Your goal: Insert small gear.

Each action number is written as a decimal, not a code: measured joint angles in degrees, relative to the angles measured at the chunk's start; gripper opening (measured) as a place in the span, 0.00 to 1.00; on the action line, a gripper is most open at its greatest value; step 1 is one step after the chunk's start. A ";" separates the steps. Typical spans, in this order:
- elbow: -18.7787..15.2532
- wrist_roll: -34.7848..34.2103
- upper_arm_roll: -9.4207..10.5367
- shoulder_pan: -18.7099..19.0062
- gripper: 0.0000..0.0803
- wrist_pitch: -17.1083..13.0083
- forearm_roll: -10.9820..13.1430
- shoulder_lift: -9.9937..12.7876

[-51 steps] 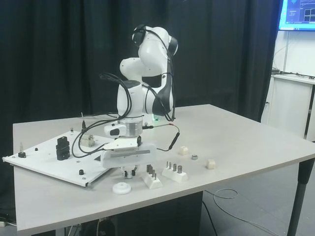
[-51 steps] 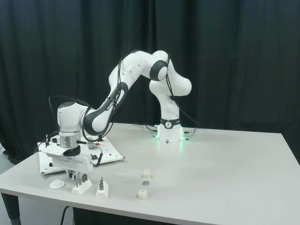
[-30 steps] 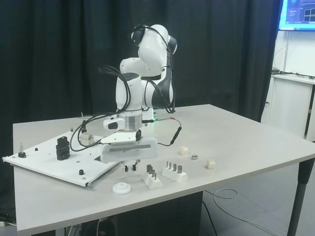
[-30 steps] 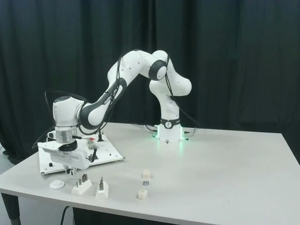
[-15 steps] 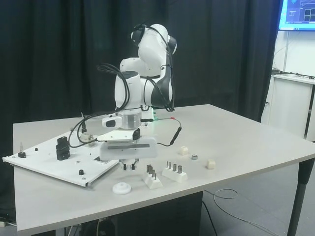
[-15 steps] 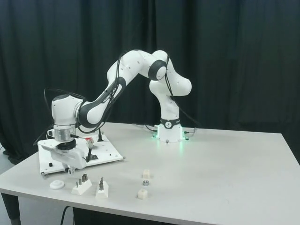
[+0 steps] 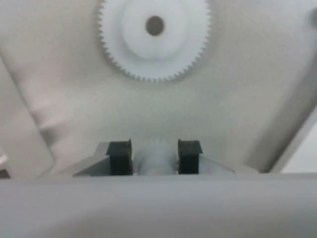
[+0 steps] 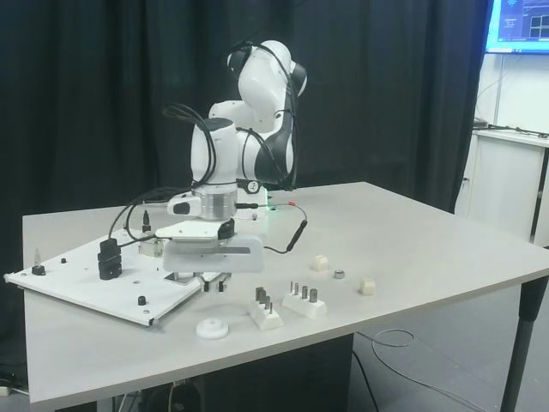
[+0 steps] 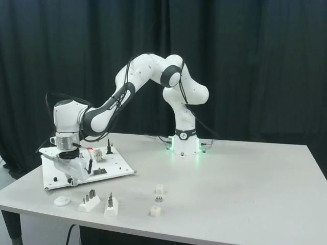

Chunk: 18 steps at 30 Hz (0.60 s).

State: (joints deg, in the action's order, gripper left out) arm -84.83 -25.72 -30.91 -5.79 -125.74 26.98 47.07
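In the wrist view, a small white gear [image 7: 156, 156] sits pinched between the two black fingers [image 7: 120, 156] of my gripper [image 7: 155, 157]. A large white gear [image 7: 154, 37] lies flat on the surface below. In the room views my gripper [image 8: 213, 281] [image 9: 71, 178] hangs just above the near edge of the white board [image 8: 86, 283] [image 9: 117, 166]. The large gear [image 8: 212, 327] [image 9: 62, 200] rests on the grey table in front of that edge.
Two white peg stands [image 8: 266, 311] [image 8: 306, 300] sit near the table's front, right of the large gear. Two small blocks [image 8: 320, 263] [image 8: 368, 286] and a nut [image 8: 340, 275] lie further right. A black part [image 8: 108, 257] and small posts stand on the board.
The arm has lifted off the peg stand area and swung left to the board's near edge, with the small gear still held.
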 joint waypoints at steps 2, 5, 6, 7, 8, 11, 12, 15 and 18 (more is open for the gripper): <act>0.00 -0.06 -0.48 0.00 0.24 0.74 0.00 -0.17; -0.01 -0.07 -1.36 0.00 0.24 2.30 0.00 -0.47; -0.02 -0.08 -1.68 0.00 0.24 2.83 -0.02 -0.57; -0.04 -0.09 -1.97 0.00 0.24 3.34 -0.03 -0.68; -0.07 -0.12 -2.30 0.00 0.24 3.94 -0.04 -0.81; -0.30 -0.62 -3.38 0.00 0.24 5.59 -0.05 -1.26; -0.40 -0.90 -3.72 0.00 0.24 6.10 -0.05 -1.41; -0.84 -2.52 -4.80 -0.02 0.24 7.30 -0.05 -1.91; -1.22 -4.44 -5.69 -0.13 0.24 8.24 -0.05 -2.38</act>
State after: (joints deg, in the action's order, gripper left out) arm -86.06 -30.15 -36.60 -5.92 -117.50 26.94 44.69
